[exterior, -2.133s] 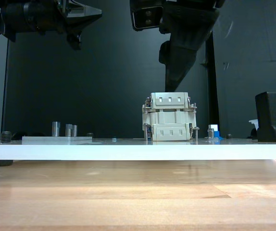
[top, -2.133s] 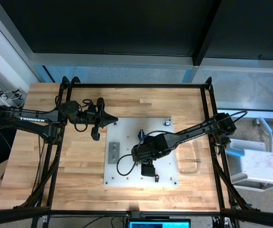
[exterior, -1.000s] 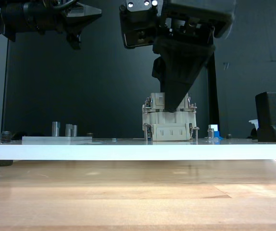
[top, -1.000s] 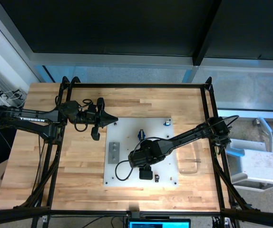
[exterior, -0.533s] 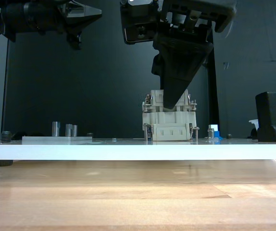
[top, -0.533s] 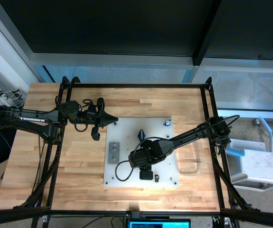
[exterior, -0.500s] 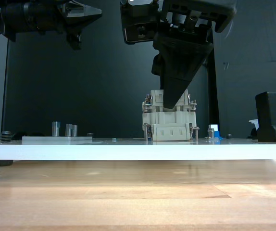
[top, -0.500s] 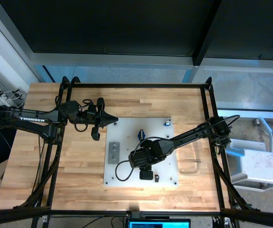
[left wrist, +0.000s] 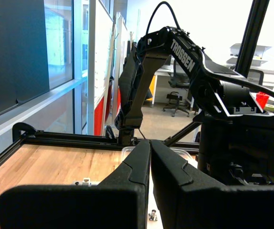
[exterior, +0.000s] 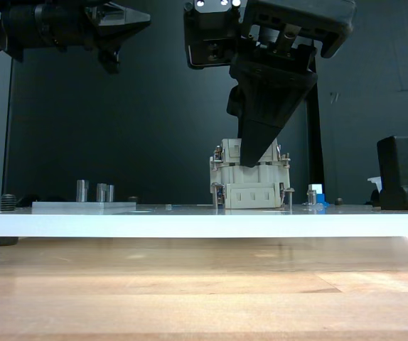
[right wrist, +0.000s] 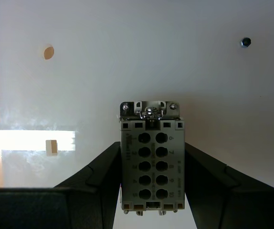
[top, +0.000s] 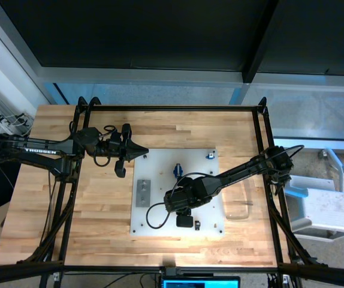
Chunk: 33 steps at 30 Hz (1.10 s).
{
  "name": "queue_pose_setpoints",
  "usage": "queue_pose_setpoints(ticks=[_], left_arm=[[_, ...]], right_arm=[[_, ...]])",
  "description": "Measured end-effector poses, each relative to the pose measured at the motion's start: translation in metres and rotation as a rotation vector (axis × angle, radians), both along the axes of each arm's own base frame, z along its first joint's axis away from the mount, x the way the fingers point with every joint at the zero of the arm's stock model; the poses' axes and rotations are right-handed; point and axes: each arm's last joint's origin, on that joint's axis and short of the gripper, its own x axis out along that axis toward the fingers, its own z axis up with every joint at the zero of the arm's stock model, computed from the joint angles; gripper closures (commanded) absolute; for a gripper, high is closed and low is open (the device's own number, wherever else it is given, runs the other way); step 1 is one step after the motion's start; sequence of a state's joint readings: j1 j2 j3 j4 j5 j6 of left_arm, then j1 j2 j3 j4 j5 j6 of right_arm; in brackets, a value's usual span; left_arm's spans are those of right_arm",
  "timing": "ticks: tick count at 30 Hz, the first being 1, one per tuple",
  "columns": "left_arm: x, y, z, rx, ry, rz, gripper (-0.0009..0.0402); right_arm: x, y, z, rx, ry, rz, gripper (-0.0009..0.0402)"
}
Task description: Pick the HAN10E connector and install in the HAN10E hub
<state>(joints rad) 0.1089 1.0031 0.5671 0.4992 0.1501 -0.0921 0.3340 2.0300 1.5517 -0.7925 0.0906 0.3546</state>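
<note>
Right gripper (exterior: 251, 153): down over the white board (exterior: 119, 222), fingers (right wrist: 99, 169) pinching the HAN10E connector (right wrist: 150, 162) by its two long sides.
Connector: sitting right on top of the HAN10E hub (exterior: 250, 195); it looks stacked, perhaps not fully sunk.
Left gripper (left wrist: 149, 157): fingers pressed together, hanging high at far left, well apart from the work.
Risk, tilt: a push that isn't square cocks the connector and jams it.
Risk, release: letting go too soon leaves it half-seated.

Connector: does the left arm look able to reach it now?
Probably not. The right gripper grips the connector from above, atop the hub, while the left gripper, shut, hangs high near the board's far-left corner.
</note>
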Motion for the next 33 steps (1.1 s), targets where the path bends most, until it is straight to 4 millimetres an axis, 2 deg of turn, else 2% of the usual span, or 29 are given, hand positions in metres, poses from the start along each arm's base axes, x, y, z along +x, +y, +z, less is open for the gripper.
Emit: queue_pose_setpoints(ticks=[4,9,13,17,21,26,29,33], left_arm=[[0.0,0.0,0.0,0.0,0.0,0.0,0.0393],[0.0,0.0,0.0,0.0,0.0,0.0,0.0393],[0.0,0.0,0.0,0.0,0.0,0.0,0.0393],[0.0,0.0,0.0,0.0,0.0,0.0,0.0393],[0.0,0.0,0.0,0.0,0.0,0.0,0.0393],[0.0,0.0,0.0,0.0,0.0,0.0,0.0393],[0.0,0.0,0.0,0.0,0.0,0.0,0.0393],[0.0,0.0,0.0,0.0,0.0,0.0,0.0393]], right_arm=[[0.001,0.0,0.001,0.004,0.003,0.0,0.0279],[0.001,0.001,0.005,0.009,0.004,0.0,0.0203],[-0.001,0.001,-0.004,0.007,0.058,-0.002,0.0145],[0.0,0.002,0.012,0.025,0.0,-0.003,0.0094],[-0.003,0.002,0.012,0.017,0.01,-0.007,0.005],[-0.007,0.0,0.027,0.024,-0.011,-0.016,0.0019],[-0.011,-0.001,0.035,0.022,-0.011,-0.016,0.0015],[-0.019,-0.003,0.057,0.032,-0.053,-0.016,0.0016]])
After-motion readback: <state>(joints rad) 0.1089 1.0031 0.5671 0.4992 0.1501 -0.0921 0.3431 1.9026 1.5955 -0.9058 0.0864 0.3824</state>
